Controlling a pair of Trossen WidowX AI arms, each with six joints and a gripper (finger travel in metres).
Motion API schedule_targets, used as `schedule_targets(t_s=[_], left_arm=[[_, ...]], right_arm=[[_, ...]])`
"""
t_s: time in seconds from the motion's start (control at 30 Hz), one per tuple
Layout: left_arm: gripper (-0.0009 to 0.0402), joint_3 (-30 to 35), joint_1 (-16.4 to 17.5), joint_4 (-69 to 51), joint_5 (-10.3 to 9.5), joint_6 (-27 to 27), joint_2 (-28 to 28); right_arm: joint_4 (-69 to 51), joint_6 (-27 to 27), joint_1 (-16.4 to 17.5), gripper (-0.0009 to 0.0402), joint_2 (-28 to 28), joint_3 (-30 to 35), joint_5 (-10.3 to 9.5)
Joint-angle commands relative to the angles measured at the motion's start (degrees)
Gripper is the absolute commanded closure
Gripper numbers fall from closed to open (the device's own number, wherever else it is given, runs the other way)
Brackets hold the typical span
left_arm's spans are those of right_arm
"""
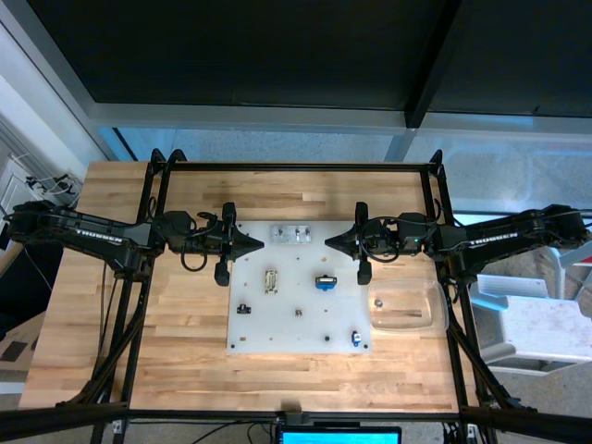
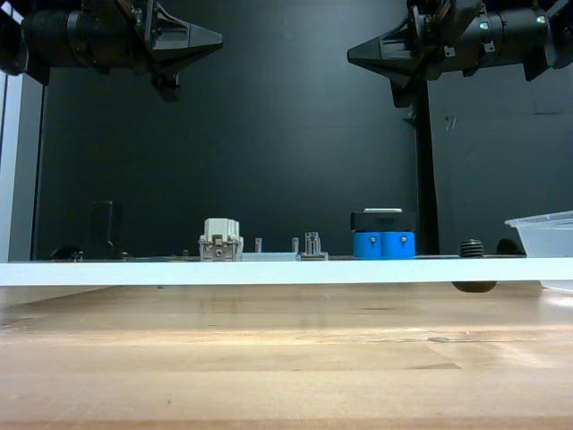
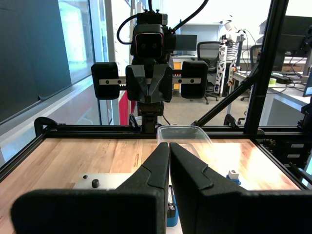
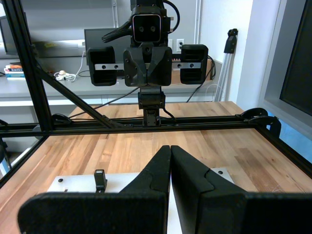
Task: Pick the M12 fastener and fasten on the M12 threads
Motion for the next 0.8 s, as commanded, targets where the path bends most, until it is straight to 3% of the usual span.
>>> schedule_targets(t_s=[0.03, 0.43, 0.5, 0.63, 0.7, 0.8], left_arm=[[0.0393, 0.02, 0.02, 0.0, 0.02, 0.0, 0.0], [0.0393, 0.02, 0.0, 0.0, 0.02, 0.0, 0.0], [0.0393, 0.02, 0.02, 0.0, 0.02, 0.0, 0.0], [0.0393, 0.02, 0.0, 0.0, 0.02, 0.0, 0.0], [0.0393, 0.02, 0.0, 0.0, 0.02, 0.0, 0.0], [0.0393, 0.02, 0.0, 0.0, 0.02, 0.0, 0.0]], right_arm=[[2.71, 0.66, 0.15, 0.0393, 0.02, 0.04, -2.99], [2.54, 0.63, 0.17, 0.0393, 0.02, 0.02, -3.21], [1.6, 0.44, 0.2, 0.0393, -0.02, 0.2, -4.81], [-9.25, -0.63, 0.35, 0.0393, -0.57, 3.21, -6.45], [-16.76, -1.84, 0.63, 0.0393, -0.57, 5.66, -8.37], [-29.4, -4.42, 1.46, 0.0393, -0.57, 10.01, -8.92]])
